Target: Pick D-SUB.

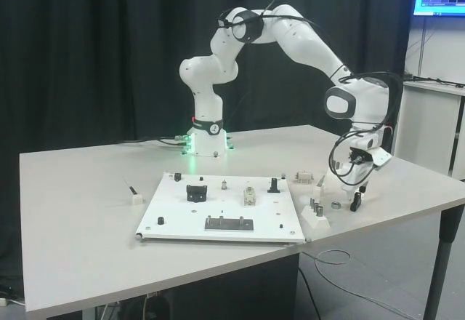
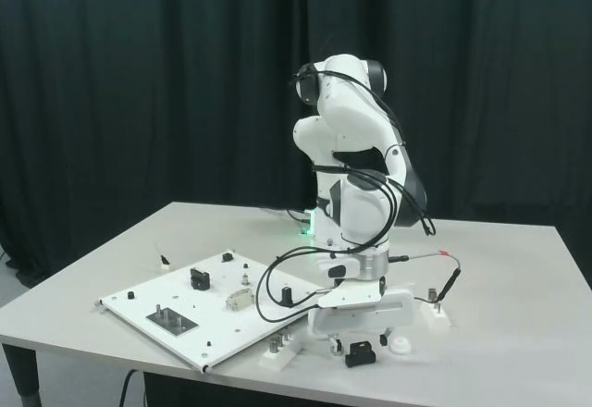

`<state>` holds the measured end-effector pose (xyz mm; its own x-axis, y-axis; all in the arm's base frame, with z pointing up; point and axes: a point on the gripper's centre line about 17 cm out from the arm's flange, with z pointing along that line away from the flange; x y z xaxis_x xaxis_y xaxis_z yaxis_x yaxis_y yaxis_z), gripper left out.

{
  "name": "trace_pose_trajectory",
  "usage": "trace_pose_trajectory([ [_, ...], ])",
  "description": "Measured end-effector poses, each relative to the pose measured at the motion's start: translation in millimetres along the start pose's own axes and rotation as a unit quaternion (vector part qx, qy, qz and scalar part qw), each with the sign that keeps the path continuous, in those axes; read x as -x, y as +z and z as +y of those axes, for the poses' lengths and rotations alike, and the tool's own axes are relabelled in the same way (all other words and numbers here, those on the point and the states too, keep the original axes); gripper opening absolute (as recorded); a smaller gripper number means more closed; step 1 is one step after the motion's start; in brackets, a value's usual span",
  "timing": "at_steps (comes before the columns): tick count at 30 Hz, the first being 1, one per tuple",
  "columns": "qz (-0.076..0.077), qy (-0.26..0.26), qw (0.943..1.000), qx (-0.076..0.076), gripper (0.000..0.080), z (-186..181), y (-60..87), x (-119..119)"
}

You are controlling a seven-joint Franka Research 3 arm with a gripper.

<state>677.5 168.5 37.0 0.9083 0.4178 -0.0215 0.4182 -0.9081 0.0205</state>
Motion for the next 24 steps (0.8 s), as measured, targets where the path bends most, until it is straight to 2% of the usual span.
trace_pose_trajectory([
  [20, 0.005, -0.001, 1.0000, 0.003, 0.0800, 3.5, 4.6, -3.2],
  [21, 0.005, -0.001, 1.0000, 0.003, 0.0698, 3.7, 4.7, -3.1],
  [24, 0.005, -0.002, 1.0000, 0.004, 0.0698, 4.3, 5.2, -3.2],
])
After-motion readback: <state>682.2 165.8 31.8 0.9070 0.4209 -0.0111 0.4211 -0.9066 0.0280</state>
